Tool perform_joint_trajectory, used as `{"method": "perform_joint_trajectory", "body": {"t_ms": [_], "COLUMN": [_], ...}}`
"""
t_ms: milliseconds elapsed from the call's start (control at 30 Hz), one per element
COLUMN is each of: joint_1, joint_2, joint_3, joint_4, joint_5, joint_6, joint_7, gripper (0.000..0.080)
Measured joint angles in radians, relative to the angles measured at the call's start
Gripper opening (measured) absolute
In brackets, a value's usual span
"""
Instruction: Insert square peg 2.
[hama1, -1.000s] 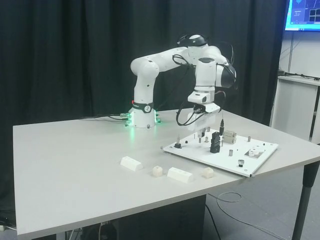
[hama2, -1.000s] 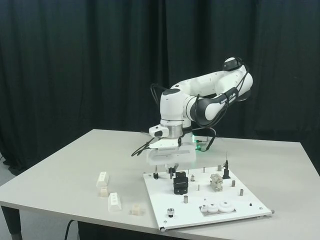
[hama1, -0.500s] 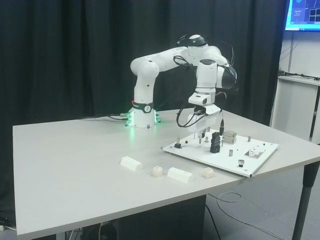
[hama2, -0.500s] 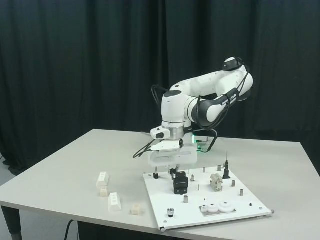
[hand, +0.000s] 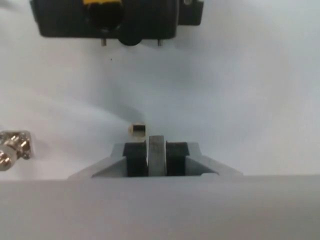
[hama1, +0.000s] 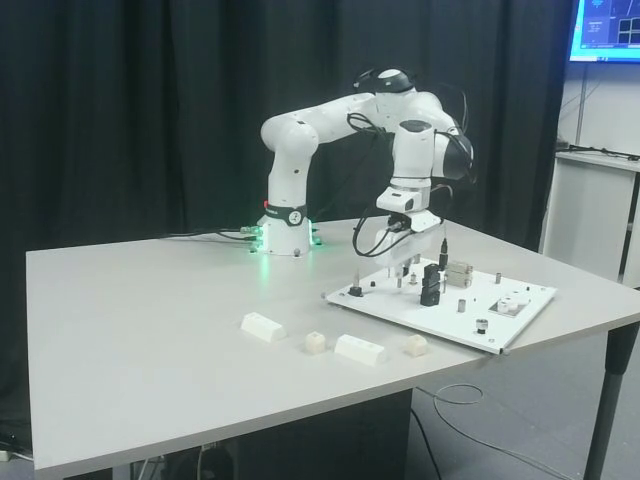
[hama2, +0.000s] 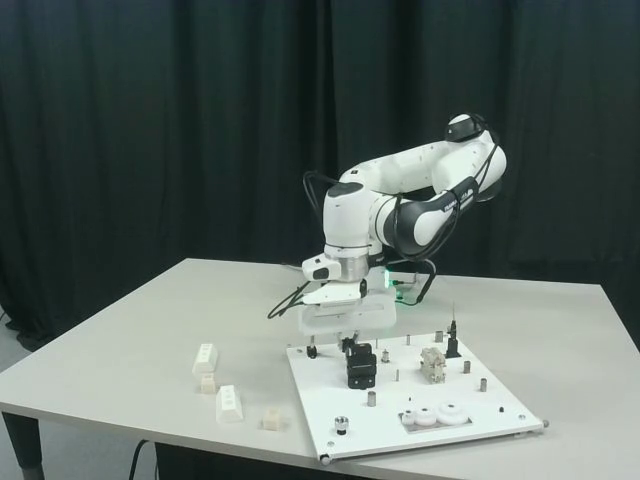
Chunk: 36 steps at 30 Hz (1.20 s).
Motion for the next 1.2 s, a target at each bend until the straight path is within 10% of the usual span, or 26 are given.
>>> {"method": "perform_joint_trajectory", "body": {"t_ms": [1200], "joint_1": [0.016], "joint_2": [-0.005], "joint_3": [0.035], "joint_4": [0.000], "joint_5": [0.000], "joint_6": [0.000], "joint_7": [-0.001], "gripper": [0.0077]}}
